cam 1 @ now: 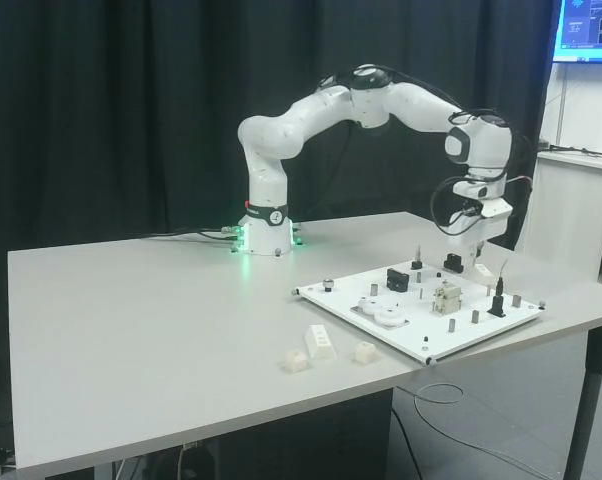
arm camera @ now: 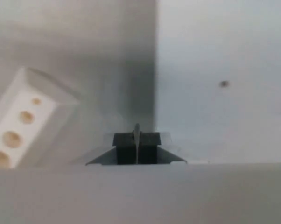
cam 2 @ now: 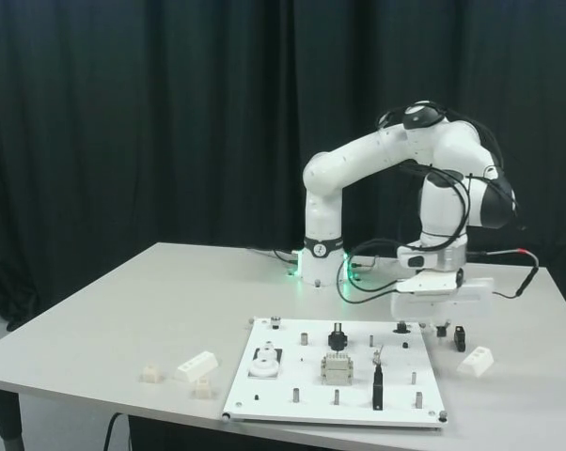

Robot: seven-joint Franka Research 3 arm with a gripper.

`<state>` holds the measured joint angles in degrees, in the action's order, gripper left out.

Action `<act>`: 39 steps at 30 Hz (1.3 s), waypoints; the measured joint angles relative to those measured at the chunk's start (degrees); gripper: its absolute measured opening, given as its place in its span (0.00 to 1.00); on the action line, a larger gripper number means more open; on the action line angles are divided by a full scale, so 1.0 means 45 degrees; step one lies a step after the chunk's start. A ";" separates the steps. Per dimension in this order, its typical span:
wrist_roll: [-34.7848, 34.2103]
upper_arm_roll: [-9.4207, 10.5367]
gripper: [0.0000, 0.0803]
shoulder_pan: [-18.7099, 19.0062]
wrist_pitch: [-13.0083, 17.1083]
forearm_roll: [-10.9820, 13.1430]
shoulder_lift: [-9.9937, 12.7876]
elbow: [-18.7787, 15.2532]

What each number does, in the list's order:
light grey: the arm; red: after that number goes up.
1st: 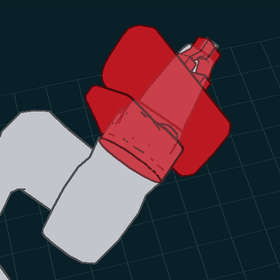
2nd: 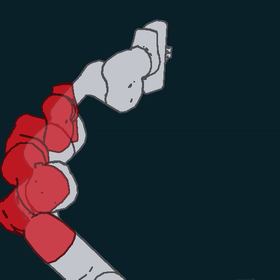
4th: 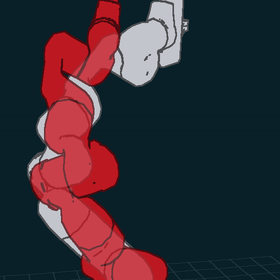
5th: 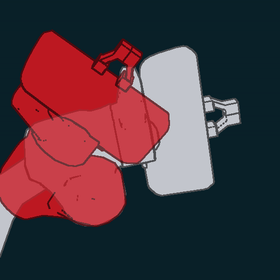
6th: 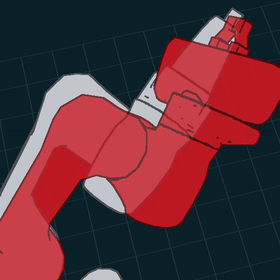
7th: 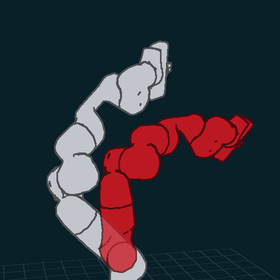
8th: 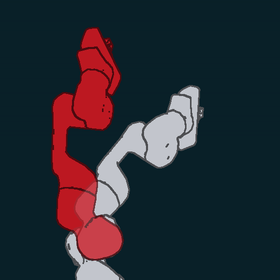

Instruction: Place round peg 1.

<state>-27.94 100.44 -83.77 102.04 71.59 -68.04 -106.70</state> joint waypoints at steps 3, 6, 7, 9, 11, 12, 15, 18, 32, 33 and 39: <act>-0.0319 0.0111 0.02 0.0134 0.0035 0.0084 -0.0001 0.0159; -0.0688 0.0244 0.02 0.0262 0.0117 0.0127 -0.0001 0.0371; -0.0820 0.0290 0.02 0.0302 0.0157 0.0133 -0.0001 0.0442; -0.1120 0.0390 0.02 0.0374 0.0245 0.0153 -0.0001 0.0595; -0.1413 0.0496 0.02 0.0443 0.0337 0.0166 -0.0002 0.0758; -0.1569 0.0556 0.02 0.0476 0.0403 0.0166 -0.0003 0.0848; -0.1976 0.0707 0.02 0.0563 0.0574 0.0166 -0.0003 0.1097; -0.2296 0.0840 0.02 0.0630 0.0739 0.0161 -0.0009 0.1299; -0.2558 0.1432 0.02 0.0793 0.1503 0.0139 -0.0035 0.1699; -0.2586 0.1482 0.02 0.0793 0.1558 0.0139 -0.0035 0.1713; -0.2740 0.1704 0.17 0.0794 0.1823 0.0126 -0.0040 0.1762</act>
<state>-40.27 108.11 -80.20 110.25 72.16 -68.21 -98.78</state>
